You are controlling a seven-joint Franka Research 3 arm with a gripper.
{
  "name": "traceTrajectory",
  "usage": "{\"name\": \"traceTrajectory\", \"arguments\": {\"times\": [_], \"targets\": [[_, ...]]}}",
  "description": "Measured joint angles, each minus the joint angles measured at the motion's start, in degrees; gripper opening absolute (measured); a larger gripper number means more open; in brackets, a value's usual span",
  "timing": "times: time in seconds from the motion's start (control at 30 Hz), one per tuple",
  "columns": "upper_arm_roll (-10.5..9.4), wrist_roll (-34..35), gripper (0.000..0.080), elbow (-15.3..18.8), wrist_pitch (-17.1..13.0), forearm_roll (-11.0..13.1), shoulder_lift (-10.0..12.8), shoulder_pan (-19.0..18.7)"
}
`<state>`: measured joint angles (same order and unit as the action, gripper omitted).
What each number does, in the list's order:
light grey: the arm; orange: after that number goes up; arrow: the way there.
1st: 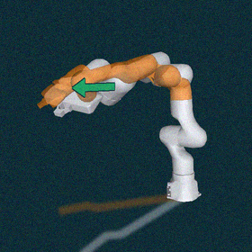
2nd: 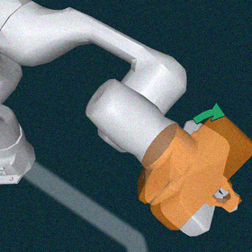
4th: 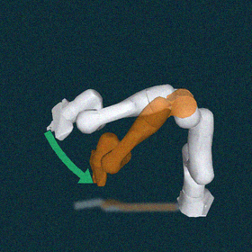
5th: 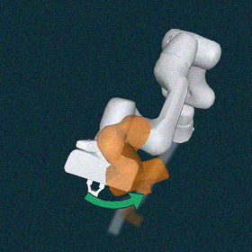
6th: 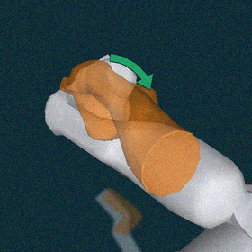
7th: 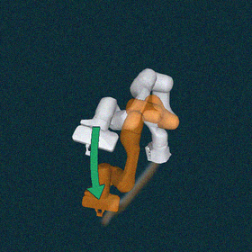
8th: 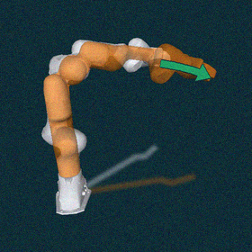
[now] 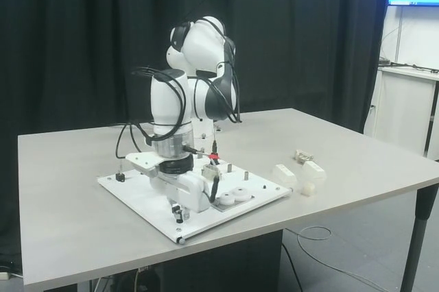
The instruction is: Insert bolt 4.
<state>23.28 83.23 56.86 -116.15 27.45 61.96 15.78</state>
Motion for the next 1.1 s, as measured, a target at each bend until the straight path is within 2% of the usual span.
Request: {"name": "traceTrajectory", "arguments": {"times": [0.33, 1.1], "targets": [[0.02, 4.62, 0.0242, 0.0, 0.08, 1.07, 0.01, 0.16], [0.18, 18.84, 0.0242, -0.23, 0.11, 1.15, 0.18, 0.21]]}}
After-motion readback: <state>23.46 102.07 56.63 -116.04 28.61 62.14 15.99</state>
